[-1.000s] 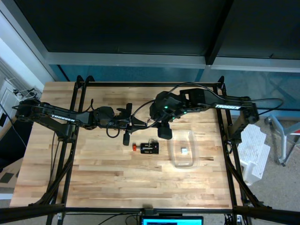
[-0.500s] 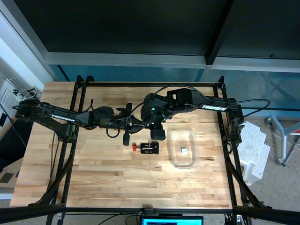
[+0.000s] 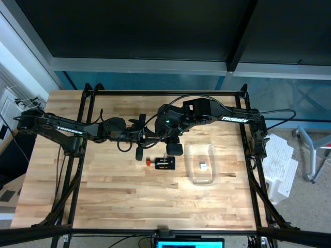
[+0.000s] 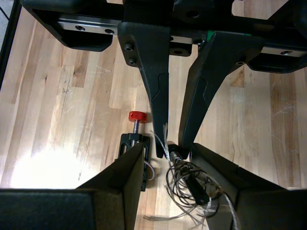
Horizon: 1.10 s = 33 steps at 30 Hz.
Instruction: Pick the rca connector and install on the hub
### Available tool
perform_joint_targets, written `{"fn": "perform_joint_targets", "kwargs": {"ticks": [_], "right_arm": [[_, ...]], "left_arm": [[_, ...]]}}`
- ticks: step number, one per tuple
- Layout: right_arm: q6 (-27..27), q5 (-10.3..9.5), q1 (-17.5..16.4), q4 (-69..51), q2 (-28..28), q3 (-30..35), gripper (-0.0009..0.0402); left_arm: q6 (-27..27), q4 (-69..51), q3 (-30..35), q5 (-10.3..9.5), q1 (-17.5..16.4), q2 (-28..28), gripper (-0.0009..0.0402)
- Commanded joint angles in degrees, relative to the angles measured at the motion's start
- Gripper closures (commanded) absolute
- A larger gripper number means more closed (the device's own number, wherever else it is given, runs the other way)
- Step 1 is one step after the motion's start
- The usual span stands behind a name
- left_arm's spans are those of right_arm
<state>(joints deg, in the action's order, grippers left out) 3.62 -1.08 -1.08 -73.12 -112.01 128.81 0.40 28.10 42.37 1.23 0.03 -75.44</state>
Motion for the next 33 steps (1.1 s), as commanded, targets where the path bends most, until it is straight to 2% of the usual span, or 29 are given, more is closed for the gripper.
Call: {"fn": "perform_joint_targets", "kwargs": {"ticks": [1, 21, 25, 29, 33], "right_arm": [[0.33, 0.04, -0.07, 0.0, 0.0, 0.0, 0.0282], [0.94, 0.02, -0.2, 0.02, 0.04, 0.0, 0.0394], [0.92, 0.02, -0.2, -0.04, 0.04, 0.0, 0.0391], [0.94, 0.0, -0.2, -0.39, 0.04, 0.0, 0.0392], [0.94, 0.02, -0.2, -0.87, 0.04, 0.0, 0.0393]], "left_arm": [[0.26, 0.07, 0.02, 0.0, -0.02, 0.0, 0.0374], [0.83, 0.11, 0.02, 0.0, 0.0, 0.0, 0.0374], [0.85, 0.13, 0.02, -0.07, 0.0, 0.0, 0.0374], [2.16, 0.13, 0.02, -1.62, -0.02, 0.0, 0.0371], [2.29, 0.48, 0.02, -1.57, 0.0, 0.02, 0.035]]}}
